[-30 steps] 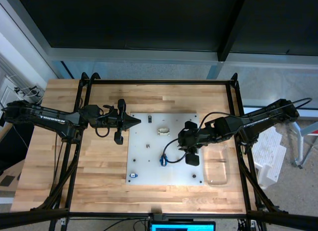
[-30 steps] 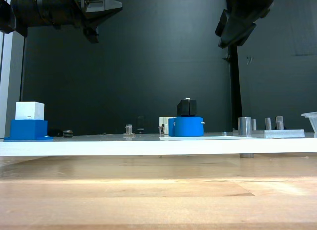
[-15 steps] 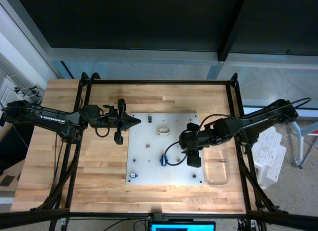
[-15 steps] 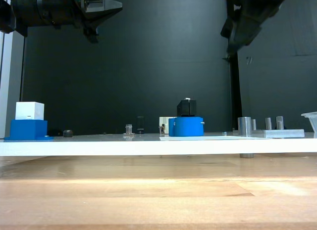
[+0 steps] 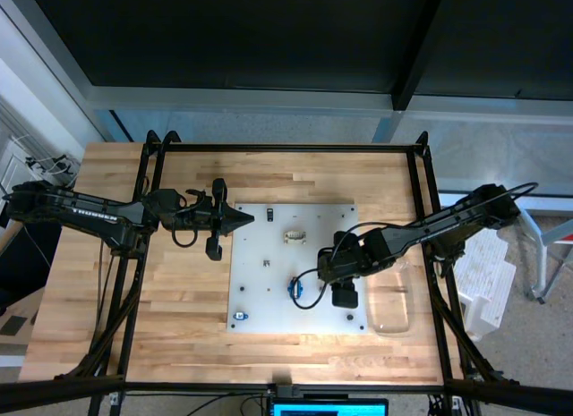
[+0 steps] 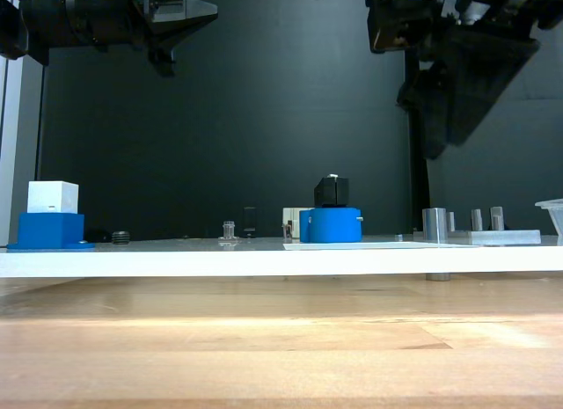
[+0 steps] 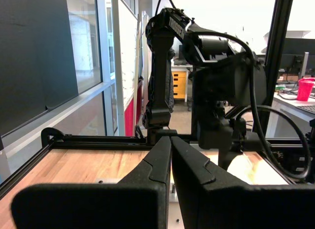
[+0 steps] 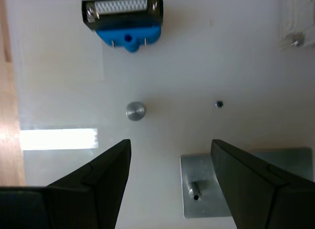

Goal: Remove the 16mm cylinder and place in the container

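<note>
The 16mm cylinder (image 6: 435, 224) stands upright in the white board near its front right part; the right wrist view shows its round top (image 8: 135, 111). My right gripper (image 5: 341, 289) hangs over that part of the board, pointing down, open (image 8: 170, 182), with the cylinder ahead of the fingertips (image 8: 106, 179) and nothing between them. In the low view it (image 6: 437, 136) is well above the cylinder. The container (image 5: 391, 304), a clear tray, lies on the wood just right of the board. My left gripper (image 5: 243, 217) is shut and hovers high by the board's left edge.
The white board (image 5: 269, 300) carries a blue connector (image 8: 123, 19) with a cable, a grey metal block (image 8: 216, 189) with thin pins next to the cylinder, and a blue base with a white cube (image 6: 50, 217) at front left. Black frame rails border the table.
My right gripper has moved toward the table's near edge and come lower over the board's front right part. The left arm has stayed put.
</note>
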Controlling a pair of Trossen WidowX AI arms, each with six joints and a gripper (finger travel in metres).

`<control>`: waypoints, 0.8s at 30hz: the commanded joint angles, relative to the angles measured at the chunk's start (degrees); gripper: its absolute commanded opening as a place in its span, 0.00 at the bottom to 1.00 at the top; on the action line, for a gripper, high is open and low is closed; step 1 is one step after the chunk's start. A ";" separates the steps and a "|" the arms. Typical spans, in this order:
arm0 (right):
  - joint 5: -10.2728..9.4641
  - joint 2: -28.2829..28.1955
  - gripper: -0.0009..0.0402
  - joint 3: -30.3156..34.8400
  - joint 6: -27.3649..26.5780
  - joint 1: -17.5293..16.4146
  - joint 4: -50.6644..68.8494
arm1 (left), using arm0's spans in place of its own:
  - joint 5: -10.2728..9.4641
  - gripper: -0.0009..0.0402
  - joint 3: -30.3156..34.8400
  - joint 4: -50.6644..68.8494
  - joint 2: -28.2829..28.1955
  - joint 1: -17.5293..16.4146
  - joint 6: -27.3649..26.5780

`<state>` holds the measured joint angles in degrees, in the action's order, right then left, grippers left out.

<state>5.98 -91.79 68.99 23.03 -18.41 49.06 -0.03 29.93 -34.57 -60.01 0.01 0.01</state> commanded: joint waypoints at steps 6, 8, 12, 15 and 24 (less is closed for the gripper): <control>-0.17 -2.86 0.58 0.04 0.59 -0.57 0.09 | 0.00 0.02 0.02 0.00 0.00 -0.02 0.00; -0.15 -3.37 0.59 0.04 0.57 -0.68 0.11 | 0.00 0.02 0.02 0.00 0.00 -0.02 0.00; -0.20 -4.52 0.59 0.04 0.57 -1.14 0.00 | 0.00 0.02 0.02 0.00 0.00 -0.02 0.00; -0.17 -5.49 0.59 0.09 0.59 -1.57 -0.02 | 0.00 0.02 0.02 0.00 0.00 0.00 0.02; -0.09 -7.80 0.59 0.17 0.70 -2.54 -0.33 | 0.00 0.02 0.02 0.00 0.00 0.00 0.00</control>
<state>5.80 -99.22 69.12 23.68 -20.84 48.80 -0.03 29.95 -34.57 -60.01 0.01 0.01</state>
